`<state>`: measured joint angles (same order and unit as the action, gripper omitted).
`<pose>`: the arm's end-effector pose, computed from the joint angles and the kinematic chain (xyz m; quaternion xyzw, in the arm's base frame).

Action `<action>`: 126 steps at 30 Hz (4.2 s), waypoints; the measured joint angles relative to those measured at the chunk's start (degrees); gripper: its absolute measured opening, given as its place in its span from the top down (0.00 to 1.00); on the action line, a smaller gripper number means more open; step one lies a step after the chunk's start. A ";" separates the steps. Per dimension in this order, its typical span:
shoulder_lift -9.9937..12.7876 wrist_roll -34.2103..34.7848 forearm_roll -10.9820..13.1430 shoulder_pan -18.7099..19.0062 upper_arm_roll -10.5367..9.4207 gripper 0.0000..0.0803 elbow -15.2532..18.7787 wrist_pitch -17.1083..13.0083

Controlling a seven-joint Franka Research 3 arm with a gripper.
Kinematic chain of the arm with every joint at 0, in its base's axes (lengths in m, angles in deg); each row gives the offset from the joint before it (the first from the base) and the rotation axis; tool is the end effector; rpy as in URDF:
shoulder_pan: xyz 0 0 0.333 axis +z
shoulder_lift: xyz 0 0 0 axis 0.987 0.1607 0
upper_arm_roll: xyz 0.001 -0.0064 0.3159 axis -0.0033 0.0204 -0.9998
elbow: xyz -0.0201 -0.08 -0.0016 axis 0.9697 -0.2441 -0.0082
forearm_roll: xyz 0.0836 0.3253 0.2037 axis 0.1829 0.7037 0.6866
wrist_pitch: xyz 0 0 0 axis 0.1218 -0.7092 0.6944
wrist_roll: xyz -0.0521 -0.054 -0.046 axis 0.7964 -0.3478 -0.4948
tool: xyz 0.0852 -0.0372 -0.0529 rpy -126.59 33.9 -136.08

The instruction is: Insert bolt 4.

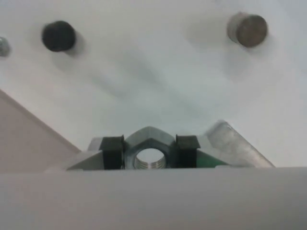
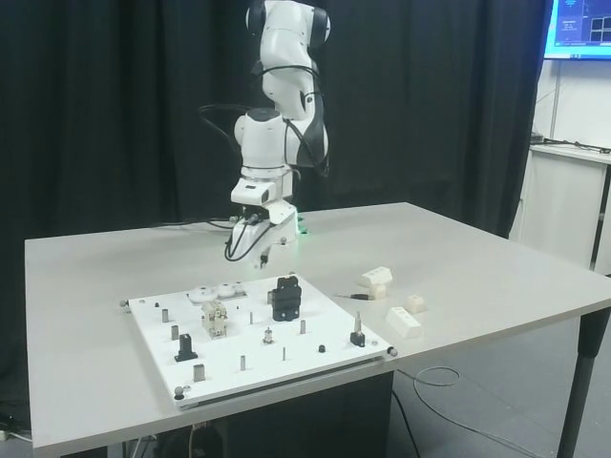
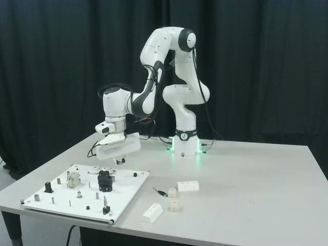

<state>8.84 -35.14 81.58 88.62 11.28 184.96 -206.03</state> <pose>0.4387 -0.2271 0.2523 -0.9996 0.0085 0.0273 0.0069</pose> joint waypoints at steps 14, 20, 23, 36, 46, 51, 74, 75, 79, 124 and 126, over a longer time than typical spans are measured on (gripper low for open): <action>-2.68 3.91 -4.40 2.61 -0.02 0.72 0.19 5.76; -3.49 3.44 -7.16 4.00 -0.12 0.72 0.36 7.39; -3.78 3.04 -8.42 4.75 -0.13 0.72 0.45 7.62; -3.89 -0.84 -11.45 5.63 -0.11 0.72 0.99 6.70; -3.06 -1.03 -10.76 5.24 -0.01 0.72 3.23 1.28; -2.25 -2.21 -8.51 5.29 -0.44 0.72 4.57 -2.26; -1.11 -10.73 -1.70 5.32 0.06 0.72 6.08 -4.88; -1.23 -10.73 -1.54 5.32 0.10 0.72 6.08 -4.91; -1.78 -10.73 -0.72 5.32 0.16 0.72 6.13 -4.92; -2.17 -6.42 1.02 6.89 -0.39 0.72 6.77 -5.00; -2.07 -6.13 1.03 7.06 -0.39 0.72 6.77 -5.16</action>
<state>6.77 -41.27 82.61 95.68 10.89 191.73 -211.19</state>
